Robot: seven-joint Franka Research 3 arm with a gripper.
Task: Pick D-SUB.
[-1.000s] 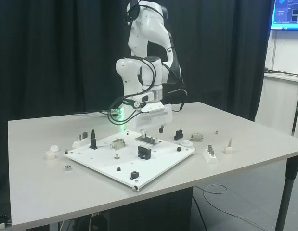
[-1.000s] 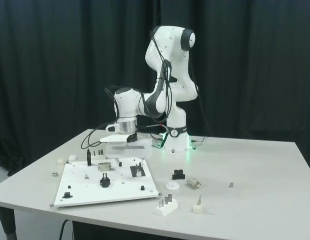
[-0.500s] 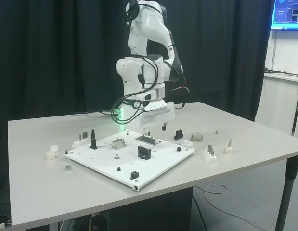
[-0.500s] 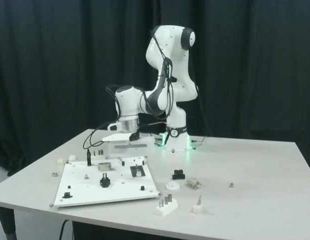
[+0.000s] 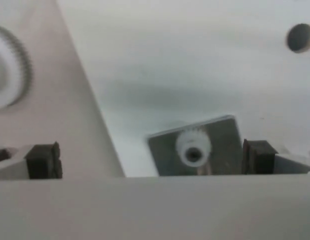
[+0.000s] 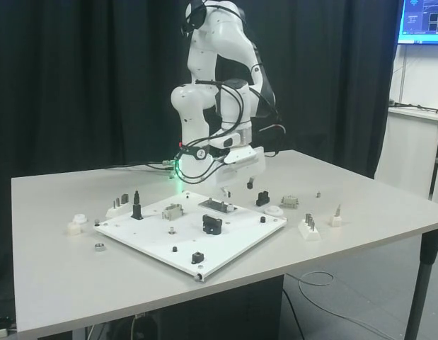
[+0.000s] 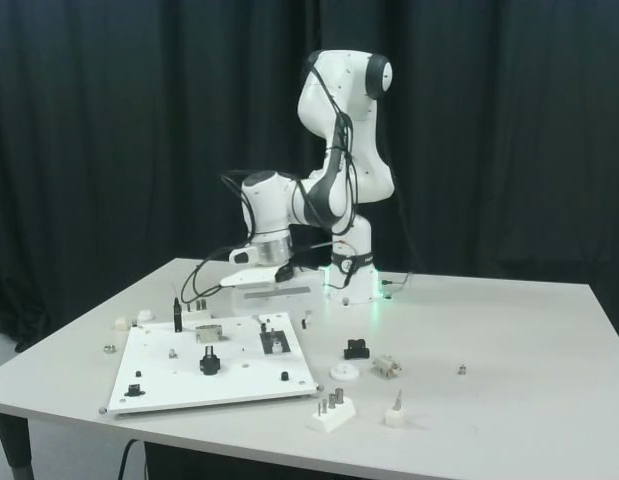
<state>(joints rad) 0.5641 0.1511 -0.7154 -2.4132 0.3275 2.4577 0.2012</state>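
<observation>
White arm's gripper point(image 6: 236, 186) hovers above far right edge of the flat white board point(image 6: 155, 241), fingers wide apart, holding nothing. Small grey metal D-SUB connector point(image 6: 289, 202) lies on grey table point(image 6: 56, 276) right of board, beside white gear point(image 6: 273, 210).

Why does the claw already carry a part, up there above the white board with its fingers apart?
It carries nothing. The wrist view shows the claw with fingers apart and only air between them, above the white board; a small white gear on a grey plate lies on the board below.
</observation>
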